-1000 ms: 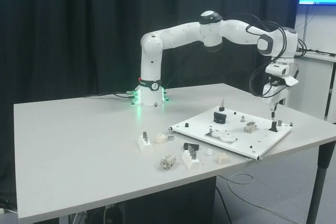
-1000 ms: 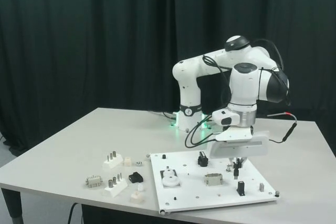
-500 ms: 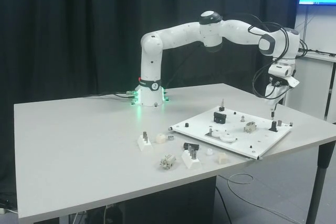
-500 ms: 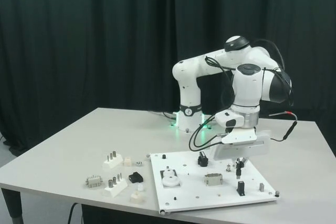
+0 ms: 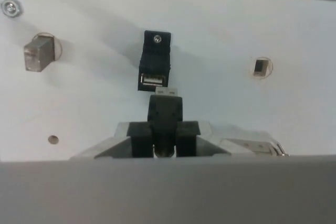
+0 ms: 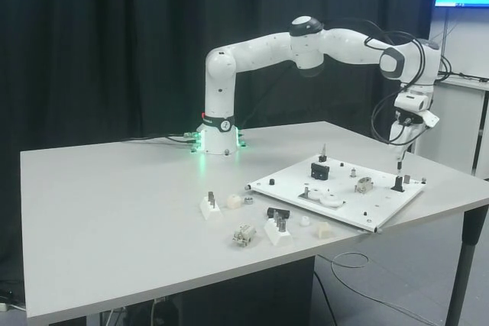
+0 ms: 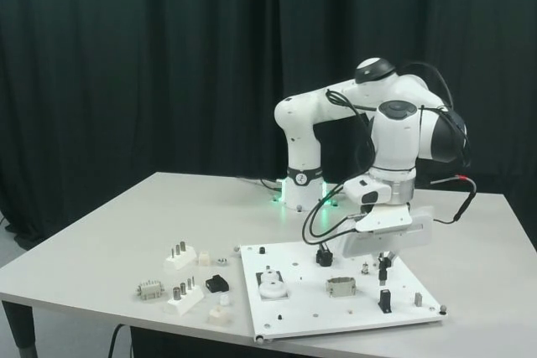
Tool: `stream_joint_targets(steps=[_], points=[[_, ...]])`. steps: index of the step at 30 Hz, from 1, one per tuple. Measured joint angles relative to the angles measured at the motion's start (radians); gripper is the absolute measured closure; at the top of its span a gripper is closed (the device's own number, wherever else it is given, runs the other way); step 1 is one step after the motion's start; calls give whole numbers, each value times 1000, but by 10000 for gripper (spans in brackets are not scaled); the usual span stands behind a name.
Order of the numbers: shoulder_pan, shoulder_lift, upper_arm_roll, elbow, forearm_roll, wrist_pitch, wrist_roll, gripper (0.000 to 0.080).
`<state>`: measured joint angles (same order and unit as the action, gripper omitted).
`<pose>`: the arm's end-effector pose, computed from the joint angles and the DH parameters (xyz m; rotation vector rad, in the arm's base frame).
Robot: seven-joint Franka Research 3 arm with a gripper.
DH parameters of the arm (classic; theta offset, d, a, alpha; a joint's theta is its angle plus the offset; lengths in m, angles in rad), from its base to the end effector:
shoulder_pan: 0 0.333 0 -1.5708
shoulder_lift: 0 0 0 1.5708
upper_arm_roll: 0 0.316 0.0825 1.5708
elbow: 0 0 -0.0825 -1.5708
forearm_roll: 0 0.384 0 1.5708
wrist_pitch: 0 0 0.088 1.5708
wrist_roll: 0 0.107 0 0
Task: Insert USB.
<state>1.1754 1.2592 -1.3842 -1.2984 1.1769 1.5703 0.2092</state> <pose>0.6600 0.2872 0.2957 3.0591 -0.4395 -0.1318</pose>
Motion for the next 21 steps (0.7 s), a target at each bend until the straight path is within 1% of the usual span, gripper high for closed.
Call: stream_joint_targets(steps=[10,16,21], points=[[-49,0,20,63,0,-46,1,715],[-63,0,27,86,-1,-78,12,715],[-64,0,28,100,-7,-90,41,715]])
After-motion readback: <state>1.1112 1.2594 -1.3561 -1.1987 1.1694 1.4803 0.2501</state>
